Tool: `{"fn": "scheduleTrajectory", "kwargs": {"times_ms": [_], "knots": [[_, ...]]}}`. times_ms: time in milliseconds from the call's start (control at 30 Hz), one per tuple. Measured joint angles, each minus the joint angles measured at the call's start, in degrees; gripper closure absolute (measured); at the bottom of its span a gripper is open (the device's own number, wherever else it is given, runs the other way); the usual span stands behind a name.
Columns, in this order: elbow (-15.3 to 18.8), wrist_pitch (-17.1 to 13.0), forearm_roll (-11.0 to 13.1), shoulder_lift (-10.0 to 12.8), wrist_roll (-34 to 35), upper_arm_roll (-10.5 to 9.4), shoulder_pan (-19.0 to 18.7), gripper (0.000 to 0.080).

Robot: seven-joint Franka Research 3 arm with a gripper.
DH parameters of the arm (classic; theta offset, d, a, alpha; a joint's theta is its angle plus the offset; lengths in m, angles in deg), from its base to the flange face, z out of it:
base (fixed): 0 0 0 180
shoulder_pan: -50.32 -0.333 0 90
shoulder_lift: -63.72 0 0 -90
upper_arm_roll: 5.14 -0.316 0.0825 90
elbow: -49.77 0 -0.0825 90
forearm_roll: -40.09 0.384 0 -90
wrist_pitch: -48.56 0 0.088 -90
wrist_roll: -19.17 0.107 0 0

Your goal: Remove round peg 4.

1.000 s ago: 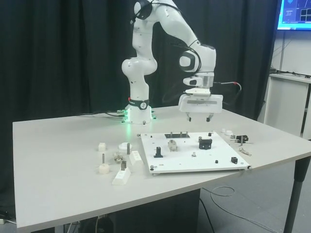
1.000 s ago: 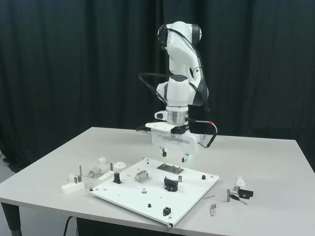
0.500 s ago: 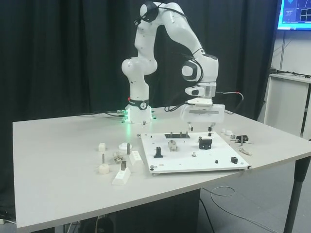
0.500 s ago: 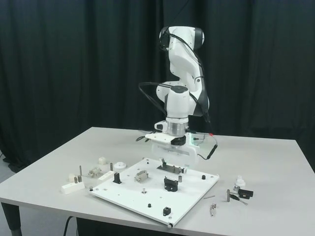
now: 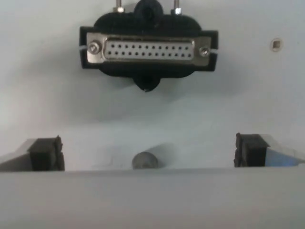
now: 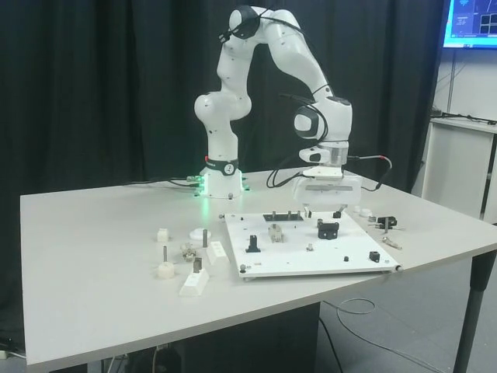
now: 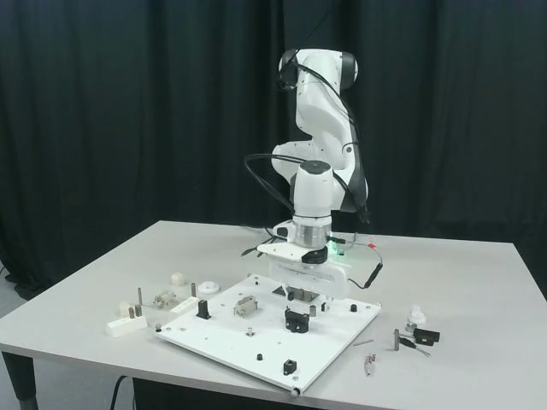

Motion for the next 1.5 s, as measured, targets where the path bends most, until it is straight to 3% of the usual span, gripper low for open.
{"fn": "scheduleTrajectory", "kwargs": {"times_ms": [400, 1033, 1500], "knots": [[0.96, -1.58, 1.33, 1.43, 0.43, -0.71, 0.00, 0.0003], [4.20, -6.59, 1.94, 0.91, 1.17, -1.27, 0.00, 0.0003], [5.84, -7.89, 1.94, 0.34, 1.65, -1.72, 0.00, 0.0003]]}}
